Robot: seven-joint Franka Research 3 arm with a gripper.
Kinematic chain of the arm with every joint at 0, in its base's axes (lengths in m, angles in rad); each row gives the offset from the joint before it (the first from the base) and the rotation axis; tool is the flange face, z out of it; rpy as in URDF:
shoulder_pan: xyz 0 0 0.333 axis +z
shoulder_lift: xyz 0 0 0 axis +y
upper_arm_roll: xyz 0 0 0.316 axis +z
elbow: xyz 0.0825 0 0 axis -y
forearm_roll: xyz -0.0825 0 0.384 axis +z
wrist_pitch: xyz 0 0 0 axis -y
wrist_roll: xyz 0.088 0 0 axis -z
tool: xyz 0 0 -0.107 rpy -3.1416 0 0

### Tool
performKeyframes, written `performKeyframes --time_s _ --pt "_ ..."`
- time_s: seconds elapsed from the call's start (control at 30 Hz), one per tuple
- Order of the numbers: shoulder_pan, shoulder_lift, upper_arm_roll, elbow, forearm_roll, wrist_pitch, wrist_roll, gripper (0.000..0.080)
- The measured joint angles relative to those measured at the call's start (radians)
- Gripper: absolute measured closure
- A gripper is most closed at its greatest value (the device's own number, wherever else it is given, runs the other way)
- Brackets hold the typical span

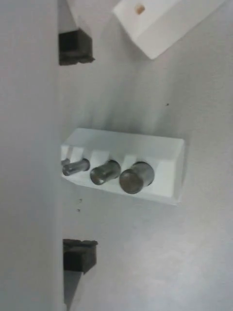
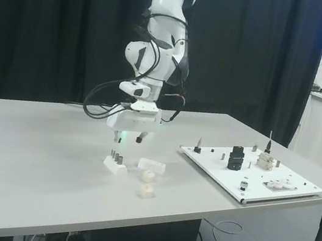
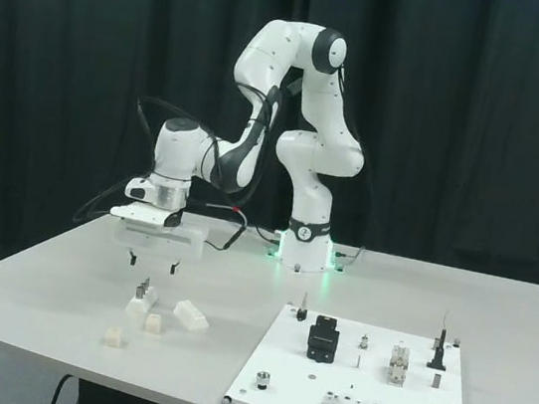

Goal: Pick round peg 3.

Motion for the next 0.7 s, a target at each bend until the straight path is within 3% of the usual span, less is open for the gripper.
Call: performKeyframes --time_s 0.23,0.7 --pt "0.000 0.051 -0.003 0.036 0.054 0.000 -0.058 0.0003" --pt "0.000 0.126 -0.022 0.081 0.082 0.000 -0.106 0.0003"
